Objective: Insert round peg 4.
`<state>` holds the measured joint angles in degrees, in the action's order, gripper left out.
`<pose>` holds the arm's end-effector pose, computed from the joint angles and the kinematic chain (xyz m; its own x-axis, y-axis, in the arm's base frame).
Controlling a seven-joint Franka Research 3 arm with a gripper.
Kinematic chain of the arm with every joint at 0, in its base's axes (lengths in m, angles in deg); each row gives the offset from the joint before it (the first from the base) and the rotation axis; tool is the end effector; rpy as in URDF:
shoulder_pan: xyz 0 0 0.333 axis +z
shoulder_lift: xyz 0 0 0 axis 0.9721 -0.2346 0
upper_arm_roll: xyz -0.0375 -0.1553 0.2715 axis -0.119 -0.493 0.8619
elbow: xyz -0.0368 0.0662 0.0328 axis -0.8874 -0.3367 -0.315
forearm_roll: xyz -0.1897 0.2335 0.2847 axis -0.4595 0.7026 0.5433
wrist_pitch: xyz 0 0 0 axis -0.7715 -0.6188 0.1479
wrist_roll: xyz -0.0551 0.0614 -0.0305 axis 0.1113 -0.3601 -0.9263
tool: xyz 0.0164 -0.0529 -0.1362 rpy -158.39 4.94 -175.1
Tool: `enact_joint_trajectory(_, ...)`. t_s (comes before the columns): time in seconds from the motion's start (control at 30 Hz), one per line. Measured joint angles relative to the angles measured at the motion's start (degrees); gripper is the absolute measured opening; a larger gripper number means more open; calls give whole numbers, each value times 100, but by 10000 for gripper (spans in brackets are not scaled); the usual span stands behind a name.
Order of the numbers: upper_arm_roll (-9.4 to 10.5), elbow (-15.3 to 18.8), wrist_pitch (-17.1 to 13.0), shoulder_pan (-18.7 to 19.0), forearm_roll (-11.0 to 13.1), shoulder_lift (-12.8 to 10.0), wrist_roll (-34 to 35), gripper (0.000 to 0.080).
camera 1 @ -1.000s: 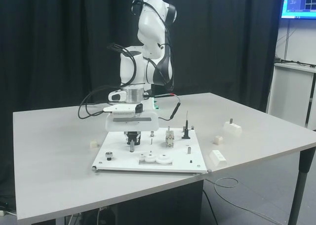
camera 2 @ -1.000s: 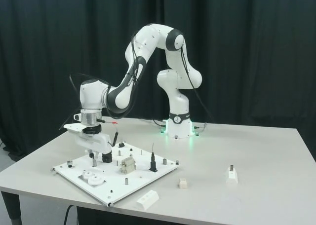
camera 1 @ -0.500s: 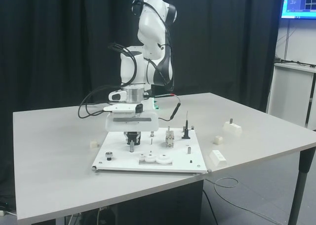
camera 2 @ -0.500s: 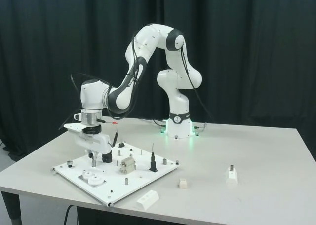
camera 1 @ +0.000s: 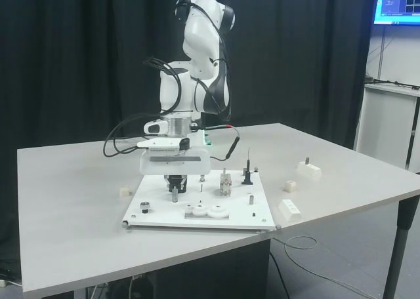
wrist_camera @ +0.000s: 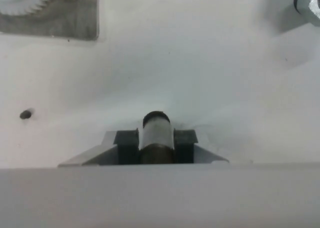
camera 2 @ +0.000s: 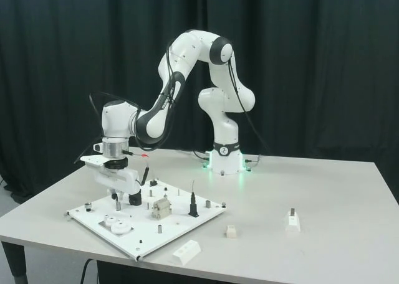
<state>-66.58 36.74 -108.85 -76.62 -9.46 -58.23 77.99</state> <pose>0.5488 -0.2951 0.1800 0.3790 -0.9227 0.0701 -0.9212 -0.3834 -0.0667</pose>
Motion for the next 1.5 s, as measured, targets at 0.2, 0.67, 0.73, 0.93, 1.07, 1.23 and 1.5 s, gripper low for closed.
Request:
enact_joint_trajectory(0.2,0,1,-4,0,27,0,0,144)
enact_joint_trajectory(0.67,8,13,-51,2,68,1,0,144)
enact_joint_trajectory(0.73,9,16,-64,3,69,1,0,144)
enact_joint_trajectory(0.93,9,28,-105,4,70,-1,0,144)
enact_joint_trajectory(1.07,16,42,-143,4,81,-4,0,144)
enact_joint_trajectory(1.23,26,53,-200,4,133,-30,0,144)
enact_joint_trajectory(1.5,42,55,-262,4,147,-64,0,144)
